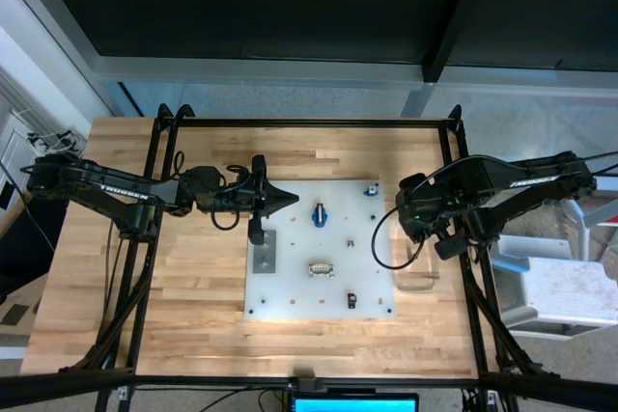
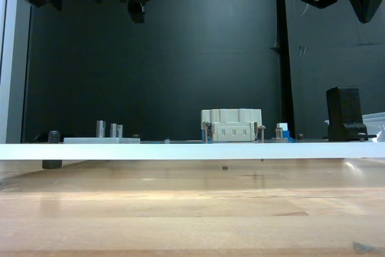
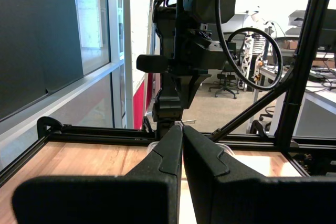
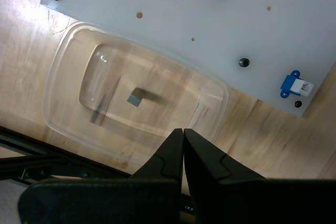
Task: Pick the 16mm bar and place in it's hole on the taskboard
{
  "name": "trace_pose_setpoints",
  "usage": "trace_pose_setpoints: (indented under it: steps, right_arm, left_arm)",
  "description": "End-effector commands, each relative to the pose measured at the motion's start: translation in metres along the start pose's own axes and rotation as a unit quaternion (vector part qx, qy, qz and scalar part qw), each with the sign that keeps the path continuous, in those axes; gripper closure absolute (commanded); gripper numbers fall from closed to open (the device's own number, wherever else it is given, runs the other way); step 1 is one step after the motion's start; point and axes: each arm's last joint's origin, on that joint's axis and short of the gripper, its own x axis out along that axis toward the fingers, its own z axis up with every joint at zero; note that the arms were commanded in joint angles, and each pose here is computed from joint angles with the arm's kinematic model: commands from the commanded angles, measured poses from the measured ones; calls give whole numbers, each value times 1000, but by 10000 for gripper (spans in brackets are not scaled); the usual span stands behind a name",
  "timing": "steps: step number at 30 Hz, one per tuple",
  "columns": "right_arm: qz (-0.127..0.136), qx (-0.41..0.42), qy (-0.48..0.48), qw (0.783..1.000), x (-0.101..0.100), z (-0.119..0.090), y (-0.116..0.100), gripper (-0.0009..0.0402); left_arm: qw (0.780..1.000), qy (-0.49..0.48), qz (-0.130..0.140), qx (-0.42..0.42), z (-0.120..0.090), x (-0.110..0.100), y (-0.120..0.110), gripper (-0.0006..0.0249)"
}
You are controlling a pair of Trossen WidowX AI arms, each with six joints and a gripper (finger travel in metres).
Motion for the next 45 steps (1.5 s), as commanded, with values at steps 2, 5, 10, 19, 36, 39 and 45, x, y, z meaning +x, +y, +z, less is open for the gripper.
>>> trace_pose_setpoints:
  steps: [2, 5, 10, 19, 36, 39, 45]
  right_arm:
    - [0, -2, -1, 1000, 1, 0, 0, 393]
    - [0, -7, -3, 1000, 1, 1, 0, 393]
    - [1, -52, 0, 999, 4, 1, 1, 393]
    - [17, -212, 30, 977, 34, -1, 6, 393]
    - [32, -423, 33, 905, 96, -4, 29, 270]
    - [33, -429, 33, 902, 106, -7, 32, 252]
    - [36, -449, 32, 892, 121, -10, 38, 221]
  left_arm:
    - [1000, 0, 0, 0, 0, 0, 0, 243]
    - [1000, 0, 0, 0, 0, 0, 0, 243]
    - [1000, 0, 0, 0, 0, 0, 0, 243]
    - [1000, 0, 0, 0, 0, 0, 0, 243]
    - [1000, 0, 0, 0, 0, 0, 0, 243]
    - [1000, 0, 0, 0, 0, 0, 0, 243]
    - [1000, 0, 0, 0, 0, 0, 0, 243]
